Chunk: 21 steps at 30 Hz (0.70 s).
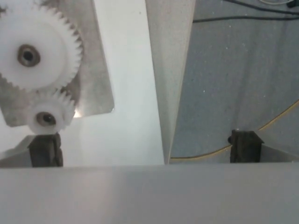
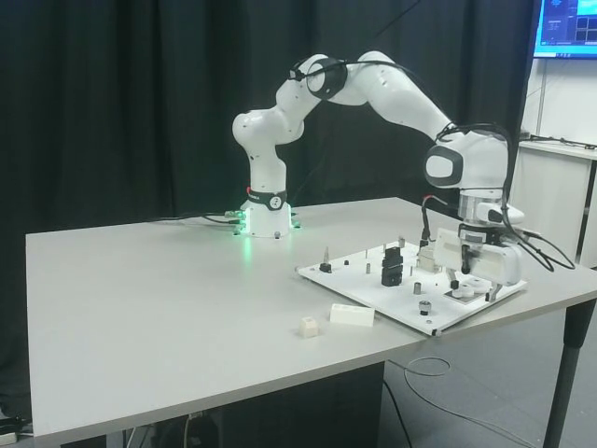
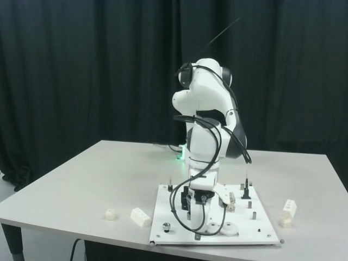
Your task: Insert small gear.
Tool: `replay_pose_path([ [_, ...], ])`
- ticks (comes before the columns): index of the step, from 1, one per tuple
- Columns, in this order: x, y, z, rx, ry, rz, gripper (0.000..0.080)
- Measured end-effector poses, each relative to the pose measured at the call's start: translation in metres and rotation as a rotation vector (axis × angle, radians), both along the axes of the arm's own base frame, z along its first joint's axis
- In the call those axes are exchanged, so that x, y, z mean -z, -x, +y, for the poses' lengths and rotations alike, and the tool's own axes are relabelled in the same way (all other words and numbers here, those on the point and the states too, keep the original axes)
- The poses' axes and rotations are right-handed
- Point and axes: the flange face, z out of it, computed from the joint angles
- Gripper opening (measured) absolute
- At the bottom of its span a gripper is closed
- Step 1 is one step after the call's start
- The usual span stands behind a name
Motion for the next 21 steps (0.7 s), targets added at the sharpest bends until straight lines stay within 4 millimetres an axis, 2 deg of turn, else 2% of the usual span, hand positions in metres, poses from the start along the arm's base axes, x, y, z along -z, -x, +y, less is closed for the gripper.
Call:
replay_pose_path([
  [15,0.014,0.001,0.0,-0.009,0.016,0.006,0.08],
  [21,0.014,0.0,0.0,-0.013,0.02,0.004,0.08],
])
